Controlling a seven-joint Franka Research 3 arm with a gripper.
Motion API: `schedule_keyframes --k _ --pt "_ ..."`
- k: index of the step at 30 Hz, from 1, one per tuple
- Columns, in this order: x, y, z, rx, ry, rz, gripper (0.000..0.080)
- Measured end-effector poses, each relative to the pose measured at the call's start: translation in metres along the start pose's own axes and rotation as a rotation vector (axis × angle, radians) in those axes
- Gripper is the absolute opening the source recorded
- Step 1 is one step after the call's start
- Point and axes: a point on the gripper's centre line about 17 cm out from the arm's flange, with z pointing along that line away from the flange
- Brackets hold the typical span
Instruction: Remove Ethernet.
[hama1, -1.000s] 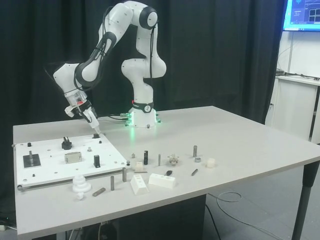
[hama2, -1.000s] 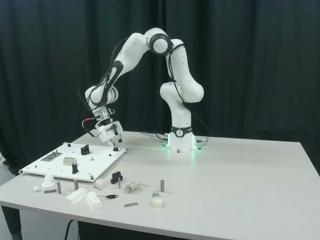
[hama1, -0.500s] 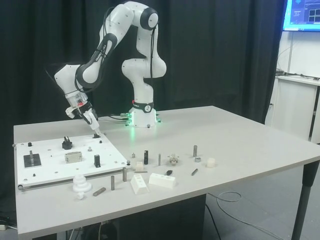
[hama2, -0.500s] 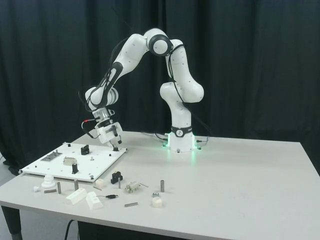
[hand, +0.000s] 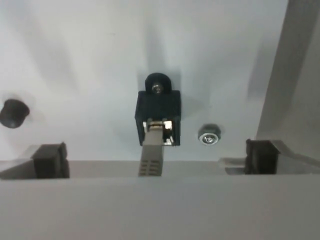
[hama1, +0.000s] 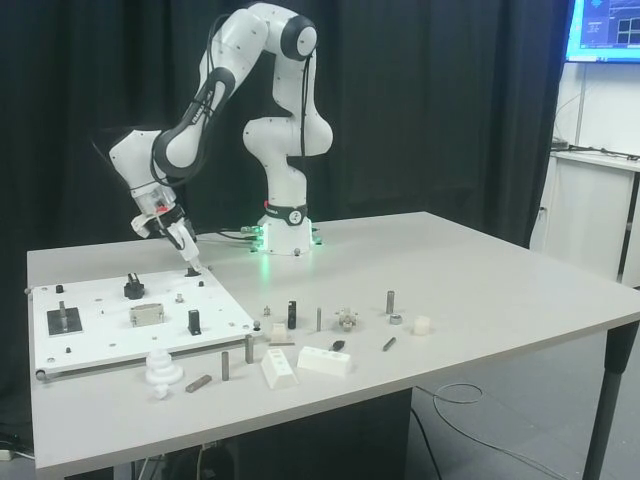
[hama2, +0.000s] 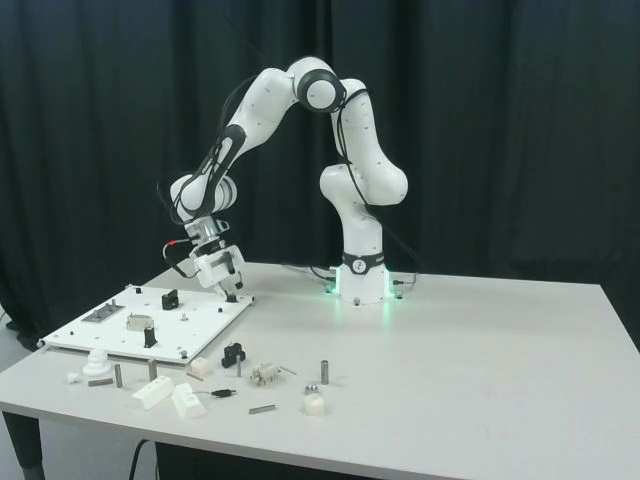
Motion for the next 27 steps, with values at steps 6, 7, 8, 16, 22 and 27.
schedule_keyframes --k 6,7,8,16,22,27 --pt "0.0013 -0.0004 0.0012 0.003 0.004 0.006 0.0661" --pt "0.0017 -0.0007 0.0014 0.005 0.005 0.01 0.0661" --pt "0.002 -0.0009 0.0017 0.007 0.006 0.014 0.0661" --pt "0.0044 -0.0013 0.005 0.018 0.009 0.038 0.0316" --pt "0.004 -0.0003 0.0048 0.021 0.007 0.043 0.0316" --pt "0.0039 -0.0002 0.0045 0.022 0.007 0.044 0.0088"
